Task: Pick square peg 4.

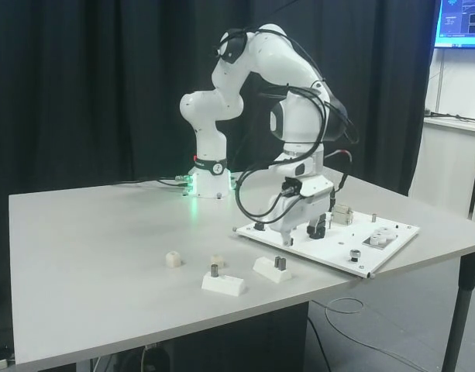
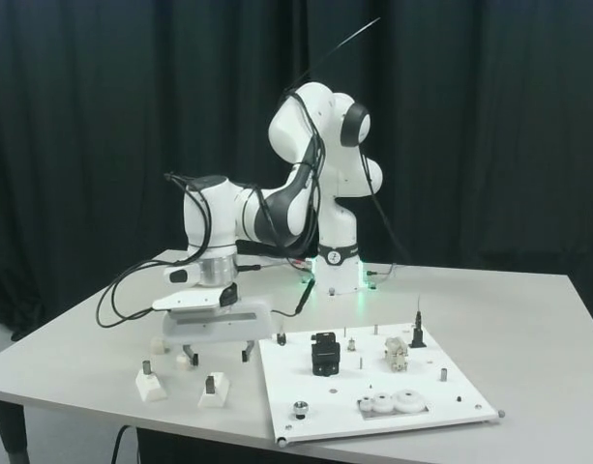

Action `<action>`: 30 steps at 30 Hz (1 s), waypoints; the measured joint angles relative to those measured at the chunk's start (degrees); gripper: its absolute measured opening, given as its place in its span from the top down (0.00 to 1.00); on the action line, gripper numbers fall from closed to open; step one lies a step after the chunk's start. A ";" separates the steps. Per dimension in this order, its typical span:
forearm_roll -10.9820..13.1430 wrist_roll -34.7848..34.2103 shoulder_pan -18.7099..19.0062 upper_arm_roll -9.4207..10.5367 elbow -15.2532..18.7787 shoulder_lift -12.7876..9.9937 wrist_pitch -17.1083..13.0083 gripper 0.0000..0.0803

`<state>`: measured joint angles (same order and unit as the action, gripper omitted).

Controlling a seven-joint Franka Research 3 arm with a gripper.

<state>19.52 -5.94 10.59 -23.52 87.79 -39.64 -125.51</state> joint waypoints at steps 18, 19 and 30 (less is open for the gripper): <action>0.56 1.35 -1.72 0.24 -1.39 -3.43 -1.09 0.00; 0.58 1.35 -1.84 0.30 -1.47 -3.58 -1.09 0.00; 0.67 1.50 -3.45 1.52 -1.69 -4.61 -0.93 0.00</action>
<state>20.19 -4.44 7.14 -22.00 86.11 -44.25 -126.44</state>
